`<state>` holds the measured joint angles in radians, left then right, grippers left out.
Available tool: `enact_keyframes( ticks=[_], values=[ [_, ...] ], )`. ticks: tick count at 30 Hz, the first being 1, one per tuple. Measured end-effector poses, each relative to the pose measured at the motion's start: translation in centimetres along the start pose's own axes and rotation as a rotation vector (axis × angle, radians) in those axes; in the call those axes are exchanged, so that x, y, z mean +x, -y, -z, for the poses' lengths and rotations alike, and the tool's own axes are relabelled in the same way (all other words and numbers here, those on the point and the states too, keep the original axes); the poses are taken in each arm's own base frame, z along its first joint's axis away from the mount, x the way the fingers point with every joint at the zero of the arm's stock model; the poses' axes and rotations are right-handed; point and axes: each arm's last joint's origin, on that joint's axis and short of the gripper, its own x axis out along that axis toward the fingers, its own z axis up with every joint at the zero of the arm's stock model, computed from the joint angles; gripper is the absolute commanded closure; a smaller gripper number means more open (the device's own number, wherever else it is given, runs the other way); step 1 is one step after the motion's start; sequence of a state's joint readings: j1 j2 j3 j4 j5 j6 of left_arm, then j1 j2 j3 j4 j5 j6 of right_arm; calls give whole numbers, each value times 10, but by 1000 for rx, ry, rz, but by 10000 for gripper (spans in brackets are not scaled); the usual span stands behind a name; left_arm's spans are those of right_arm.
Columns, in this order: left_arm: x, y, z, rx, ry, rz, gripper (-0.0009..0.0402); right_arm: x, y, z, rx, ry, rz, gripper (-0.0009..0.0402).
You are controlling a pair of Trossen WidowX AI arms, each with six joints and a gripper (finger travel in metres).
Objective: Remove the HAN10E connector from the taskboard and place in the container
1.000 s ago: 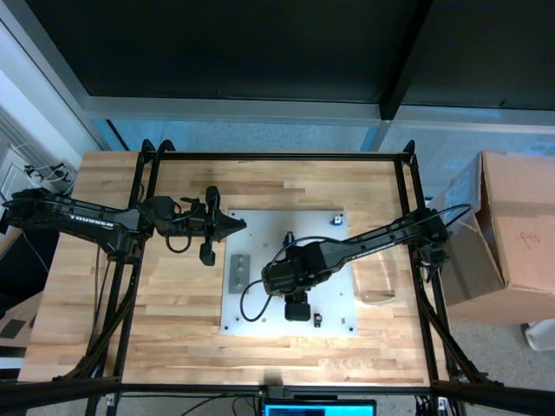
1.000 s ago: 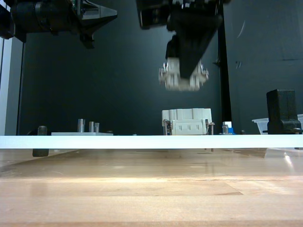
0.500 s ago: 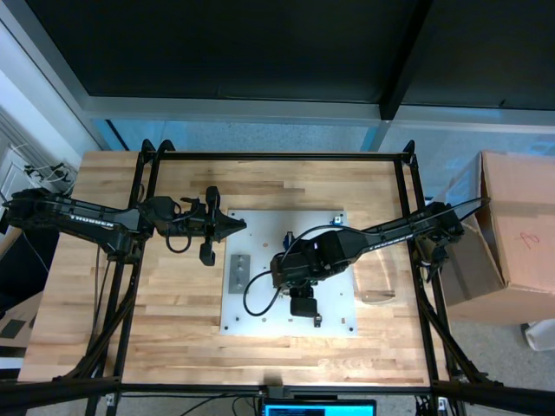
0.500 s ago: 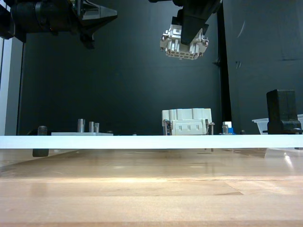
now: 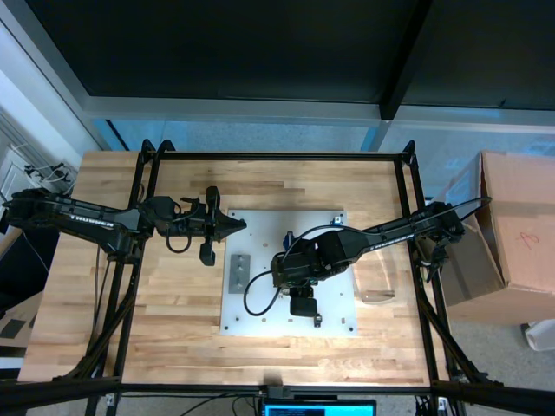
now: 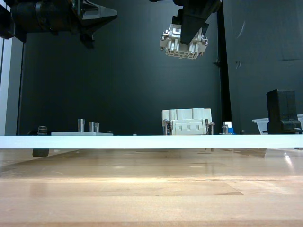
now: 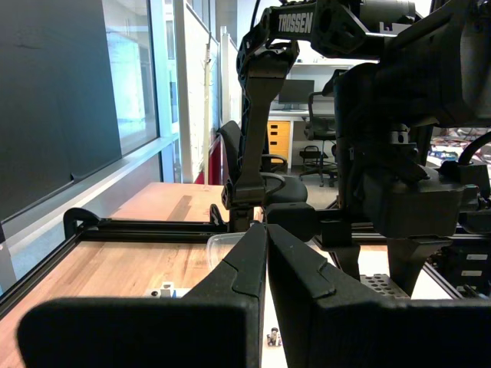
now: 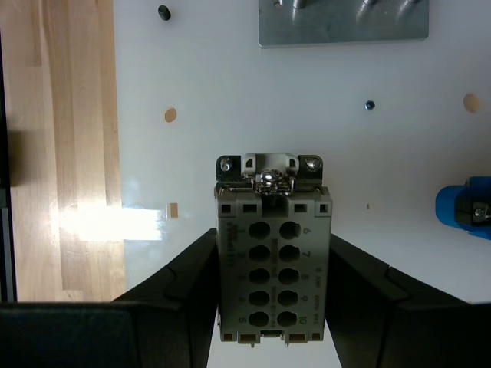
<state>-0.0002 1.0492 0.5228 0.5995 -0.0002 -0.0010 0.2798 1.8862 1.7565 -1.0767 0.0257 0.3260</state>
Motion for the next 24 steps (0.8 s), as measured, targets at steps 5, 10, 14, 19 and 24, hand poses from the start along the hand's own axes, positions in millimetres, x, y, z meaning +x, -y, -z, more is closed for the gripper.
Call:
enact_keyframes(
  ticks=[5,10,14,19,24],
  values=[
    [0,0,0,0,0,0,393,2,-2,7,-4,-42,11,378],
    [0,0,0,0,0,0,393,-1,-2,21,0,-67,16,378],
    [0,0,0,0,0,0,393,-4,2,36,34,-83,22,378],
    [0,0,0,0,0,0,393,-10,9,61,81,-91,34,378],
    [0,0,0,0,0,0,393,-15,18,86,140,-102,41,377]
  ],
)
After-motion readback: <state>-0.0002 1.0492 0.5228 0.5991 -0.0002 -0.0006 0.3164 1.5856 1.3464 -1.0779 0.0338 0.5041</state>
